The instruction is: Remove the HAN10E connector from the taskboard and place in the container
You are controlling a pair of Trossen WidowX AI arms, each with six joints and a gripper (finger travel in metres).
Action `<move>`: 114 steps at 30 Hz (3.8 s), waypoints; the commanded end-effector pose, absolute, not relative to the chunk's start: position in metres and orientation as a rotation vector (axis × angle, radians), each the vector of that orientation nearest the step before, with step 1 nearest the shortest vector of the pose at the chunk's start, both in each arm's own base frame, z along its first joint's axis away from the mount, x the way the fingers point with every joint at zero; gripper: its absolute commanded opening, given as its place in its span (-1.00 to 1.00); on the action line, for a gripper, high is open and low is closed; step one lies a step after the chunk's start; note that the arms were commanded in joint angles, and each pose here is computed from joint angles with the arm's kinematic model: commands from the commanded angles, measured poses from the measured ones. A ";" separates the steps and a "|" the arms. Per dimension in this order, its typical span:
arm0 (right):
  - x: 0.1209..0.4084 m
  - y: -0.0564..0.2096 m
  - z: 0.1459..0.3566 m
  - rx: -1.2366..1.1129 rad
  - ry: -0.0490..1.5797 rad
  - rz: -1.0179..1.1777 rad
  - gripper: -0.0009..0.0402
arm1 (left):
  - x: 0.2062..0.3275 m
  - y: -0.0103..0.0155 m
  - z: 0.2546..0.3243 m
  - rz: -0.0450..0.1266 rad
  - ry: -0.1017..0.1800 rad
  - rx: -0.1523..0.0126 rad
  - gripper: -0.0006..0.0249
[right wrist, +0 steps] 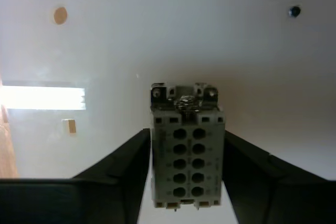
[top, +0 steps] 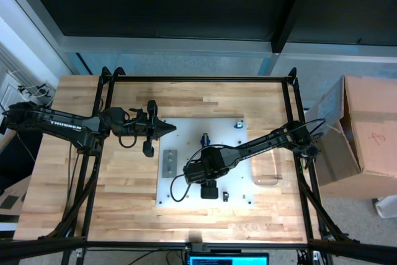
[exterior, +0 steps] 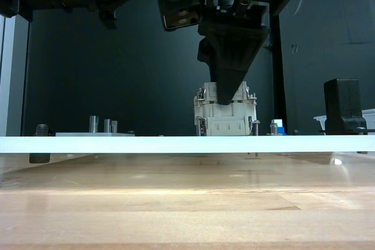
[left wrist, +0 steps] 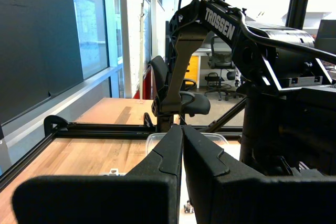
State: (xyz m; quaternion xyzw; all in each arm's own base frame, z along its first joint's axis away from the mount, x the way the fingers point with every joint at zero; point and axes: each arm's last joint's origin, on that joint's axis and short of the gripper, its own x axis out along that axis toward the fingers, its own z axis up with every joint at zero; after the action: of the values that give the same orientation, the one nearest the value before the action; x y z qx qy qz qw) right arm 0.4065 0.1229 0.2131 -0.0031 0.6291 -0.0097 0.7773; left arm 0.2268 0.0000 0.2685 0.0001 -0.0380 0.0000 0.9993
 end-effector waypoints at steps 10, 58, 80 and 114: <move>0.406 0.123 0.216 -0.006 1.353 -0.015 -0.72 | 0.227 0.0000 0.2685 0.000 -0.076 0.000 -0.95; 0.263 0.095 0.262 0.034 1.354 -0.031 -0.76 | 0.227 0.0000 0.2685 0.000 -0.076 0.000 -0.95; 0.182 0.074 0.196 0.058 1.385 -0.058 -0.76 | 0.227 0.0000 0.2685 0.000 -0.076 0.000 -0.95; 0.184 0.073 0.210 0.081 1.346 -0.075 0.14 | 0.227 0.0000 0.2685 0.000 -0.076 0.000 -0.95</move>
State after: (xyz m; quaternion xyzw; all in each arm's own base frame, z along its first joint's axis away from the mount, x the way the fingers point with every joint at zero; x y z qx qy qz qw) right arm 0.1826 0.0732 0.2028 0.0340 0.6318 -0.0351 0.7736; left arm 0.2268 0.0000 0.2684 0.0001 -0.0377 0.0000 0.9993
